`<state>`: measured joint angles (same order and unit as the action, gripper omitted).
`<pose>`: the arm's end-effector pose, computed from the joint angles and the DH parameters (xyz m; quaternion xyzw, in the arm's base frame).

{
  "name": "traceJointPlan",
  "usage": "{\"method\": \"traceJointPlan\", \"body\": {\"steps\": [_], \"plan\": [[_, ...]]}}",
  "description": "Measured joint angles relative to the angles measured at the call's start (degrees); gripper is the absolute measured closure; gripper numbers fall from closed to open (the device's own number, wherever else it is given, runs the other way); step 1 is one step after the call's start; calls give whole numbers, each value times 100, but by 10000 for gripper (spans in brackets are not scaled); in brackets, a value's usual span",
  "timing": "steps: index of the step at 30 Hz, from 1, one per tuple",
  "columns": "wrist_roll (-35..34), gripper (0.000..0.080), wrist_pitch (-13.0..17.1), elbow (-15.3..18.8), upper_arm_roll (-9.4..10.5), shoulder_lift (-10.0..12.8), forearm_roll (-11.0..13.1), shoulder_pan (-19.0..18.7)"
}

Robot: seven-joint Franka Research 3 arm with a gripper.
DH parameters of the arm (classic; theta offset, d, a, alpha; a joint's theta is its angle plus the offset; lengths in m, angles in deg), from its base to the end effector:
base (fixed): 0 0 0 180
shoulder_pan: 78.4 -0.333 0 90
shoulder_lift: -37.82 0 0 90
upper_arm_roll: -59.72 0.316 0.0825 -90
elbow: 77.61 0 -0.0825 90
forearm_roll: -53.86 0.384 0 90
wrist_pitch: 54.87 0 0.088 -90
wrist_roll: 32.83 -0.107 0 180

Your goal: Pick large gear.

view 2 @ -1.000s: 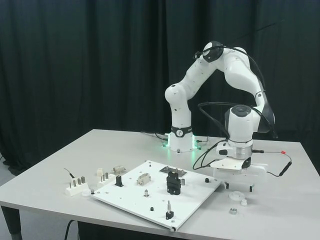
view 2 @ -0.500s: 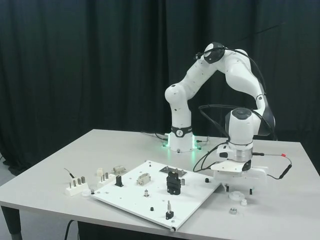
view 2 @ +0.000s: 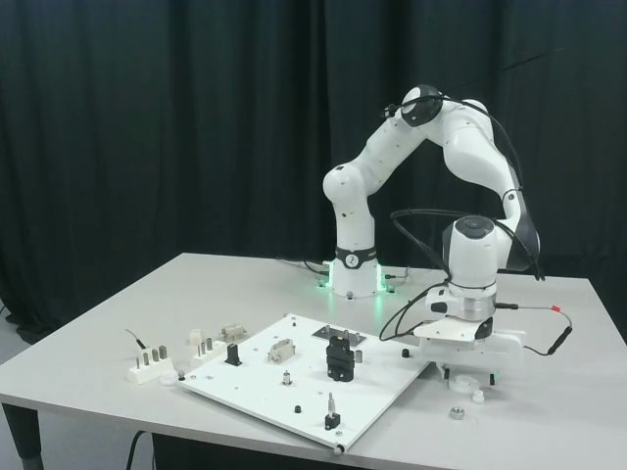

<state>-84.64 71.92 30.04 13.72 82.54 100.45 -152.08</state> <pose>0.5232 0.3237 0.1835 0.9070 -0.4172 -0.0563 0.0083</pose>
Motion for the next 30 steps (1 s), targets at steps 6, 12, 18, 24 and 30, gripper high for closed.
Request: {"method": "traceJointPlan", "body": {"steps": [6,12,18,24,30], "plan": [[0,128,0,0,0,5,8,6],[0,128,0,0,-1,6,11,25],[0,454,0,-2,-5,7,19,52],[0,470,0,-2,-5,8,24,75],[0,470,-3,-10,-5,8,38,101]]}}
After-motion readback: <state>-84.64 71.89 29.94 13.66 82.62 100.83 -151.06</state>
